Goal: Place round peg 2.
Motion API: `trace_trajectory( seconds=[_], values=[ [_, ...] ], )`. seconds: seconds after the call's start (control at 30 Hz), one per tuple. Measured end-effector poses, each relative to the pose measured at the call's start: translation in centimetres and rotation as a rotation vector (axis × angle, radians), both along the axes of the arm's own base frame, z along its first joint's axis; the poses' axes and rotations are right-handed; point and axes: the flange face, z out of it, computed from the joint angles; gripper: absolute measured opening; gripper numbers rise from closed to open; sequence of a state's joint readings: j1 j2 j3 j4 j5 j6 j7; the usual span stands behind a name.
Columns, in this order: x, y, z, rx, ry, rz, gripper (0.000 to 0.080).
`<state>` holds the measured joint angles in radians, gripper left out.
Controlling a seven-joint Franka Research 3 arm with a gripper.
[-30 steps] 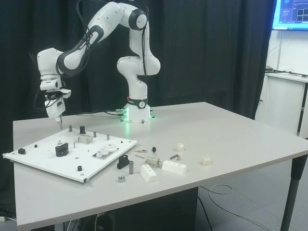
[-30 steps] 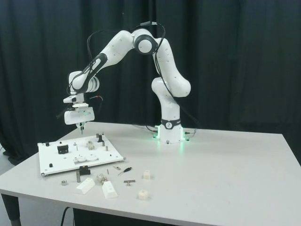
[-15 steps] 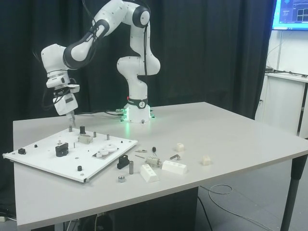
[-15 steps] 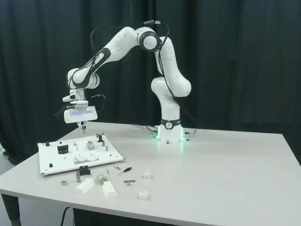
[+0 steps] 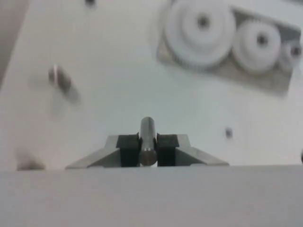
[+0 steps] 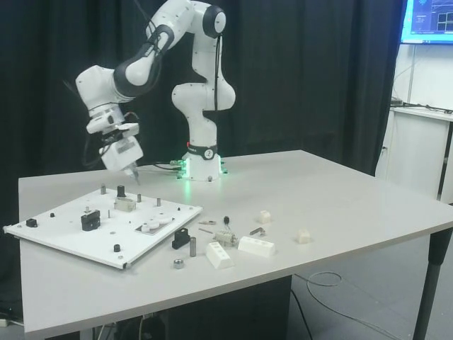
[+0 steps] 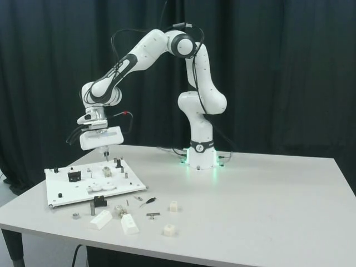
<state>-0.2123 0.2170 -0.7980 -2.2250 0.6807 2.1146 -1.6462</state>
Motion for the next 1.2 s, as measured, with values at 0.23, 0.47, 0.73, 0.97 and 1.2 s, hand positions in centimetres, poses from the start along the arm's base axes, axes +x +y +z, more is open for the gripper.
trace_trajectory(
  seconds=[0.23,0.47,0.73,0.97,1.2],
  values=[
    [3.5,3.7,0.6,0.044,0.017,-0.04,0.0074],
    [6.5,7.1,1.3,0.061,0.04,-0.107,0.0074],
    [8.7,10.9,1.0,0.06,0.079,-0.134,0.0074],
    [9.9,14.7,0.1,0.071,0.105,-0.126,0.0074],
    [11.0,18.8,-0.7,0.093,0.143,-0.168,0.0074]
  ],
)
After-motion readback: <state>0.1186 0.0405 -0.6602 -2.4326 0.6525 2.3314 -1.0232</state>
